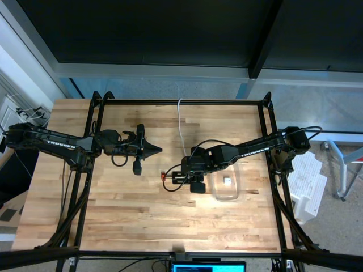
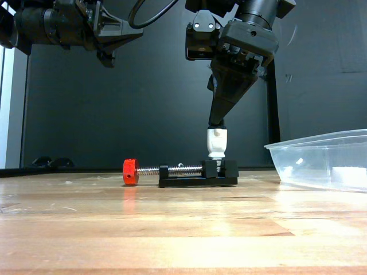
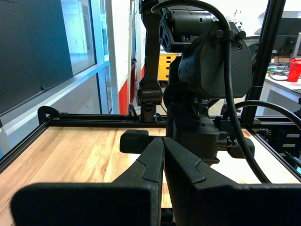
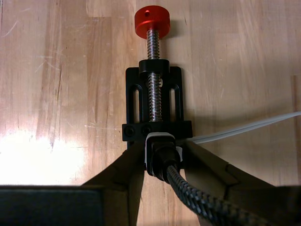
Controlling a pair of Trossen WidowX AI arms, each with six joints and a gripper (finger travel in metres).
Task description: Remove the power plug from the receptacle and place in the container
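Now, right tool: clamped on the power plug, which sits in the receptacle
Left tool: closed, aloft over the worktop
Container: on the worktop, near the vise

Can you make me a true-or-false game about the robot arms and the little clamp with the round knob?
1. The power plug is lying in the container. False: it sits in the receptacle, which is clamped in the vise.
2. The right gripper is right above the receptacle. True.
3. The vise's knob is blue. False: it is red.
4. The left gripper hangs in the air, away from the vise. True.
5. A small white cube is inside the container. True.
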